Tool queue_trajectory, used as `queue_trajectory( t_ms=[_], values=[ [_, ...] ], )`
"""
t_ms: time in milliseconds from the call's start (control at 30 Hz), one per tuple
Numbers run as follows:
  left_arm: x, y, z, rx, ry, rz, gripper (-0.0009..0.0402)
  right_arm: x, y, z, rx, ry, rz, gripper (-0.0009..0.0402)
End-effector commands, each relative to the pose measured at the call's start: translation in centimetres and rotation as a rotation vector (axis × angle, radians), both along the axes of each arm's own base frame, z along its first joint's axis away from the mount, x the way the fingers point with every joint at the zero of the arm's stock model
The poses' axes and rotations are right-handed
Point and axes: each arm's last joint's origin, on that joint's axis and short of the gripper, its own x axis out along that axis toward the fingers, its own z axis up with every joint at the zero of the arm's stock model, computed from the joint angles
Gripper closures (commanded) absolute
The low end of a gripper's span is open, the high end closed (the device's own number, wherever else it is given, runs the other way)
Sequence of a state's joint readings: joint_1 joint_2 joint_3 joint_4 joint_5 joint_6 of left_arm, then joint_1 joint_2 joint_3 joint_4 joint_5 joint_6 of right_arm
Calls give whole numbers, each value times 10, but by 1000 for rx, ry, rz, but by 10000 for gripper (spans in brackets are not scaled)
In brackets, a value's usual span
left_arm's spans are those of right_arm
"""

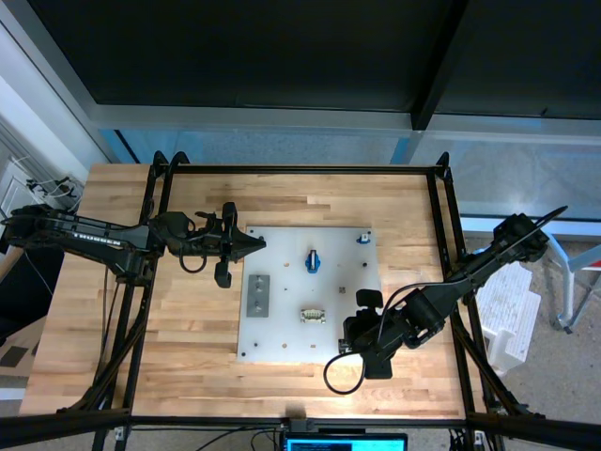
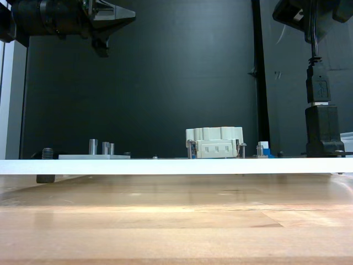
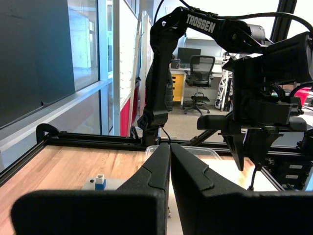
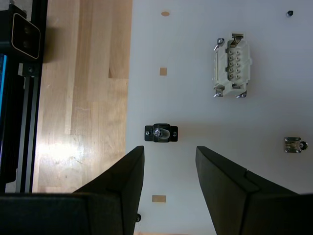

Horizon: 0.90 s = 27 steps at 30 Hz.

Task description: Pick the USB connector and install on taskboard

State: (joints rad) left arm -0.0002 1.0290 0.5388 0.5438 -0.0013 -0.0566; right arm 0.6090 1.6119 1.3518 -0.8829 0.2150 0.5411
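Hovering over the far-left corner of the taskboard [image 1: 282, 258], the left gripper [image 1: 257, 242] has its fingers pressed together. Above the board's near-right area hangs the right gripper [image 4: 169, 149], spread wide and empty. The USB connector [image 4: 161, 133] sits on the board beneath it, untouched.
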Motion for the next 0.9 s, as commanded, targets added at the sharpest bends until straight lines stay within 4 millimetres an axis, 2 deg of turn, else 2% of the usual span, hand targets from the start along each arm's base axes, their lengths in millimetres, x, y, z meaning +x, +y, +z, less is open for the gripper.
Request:
queue_trajectory(
  t_ms=[33, 233, 500, 567, 900],
  values=[
    [0, 0, 0, 0, 0, 0, 393, -1, -1, 0, -12, 8, 5, 259],
    [0, 0, 0, 0, -1, 0, 393, -7, -9, 7, -53, 6, 11, 295],
    [0, 0, 0, 0, 0, 0, 393, -10, -38, 25, -60, -7, -9, 397],
    [0, 0, 0, 0, 0, 0, 393, -10, -48, 31, -64, -24, -11, 389],
    [0, 0, 0, 0, 0, 0, 393, -8, -104, 55, -74, -128, -70, 394]
  ],
)
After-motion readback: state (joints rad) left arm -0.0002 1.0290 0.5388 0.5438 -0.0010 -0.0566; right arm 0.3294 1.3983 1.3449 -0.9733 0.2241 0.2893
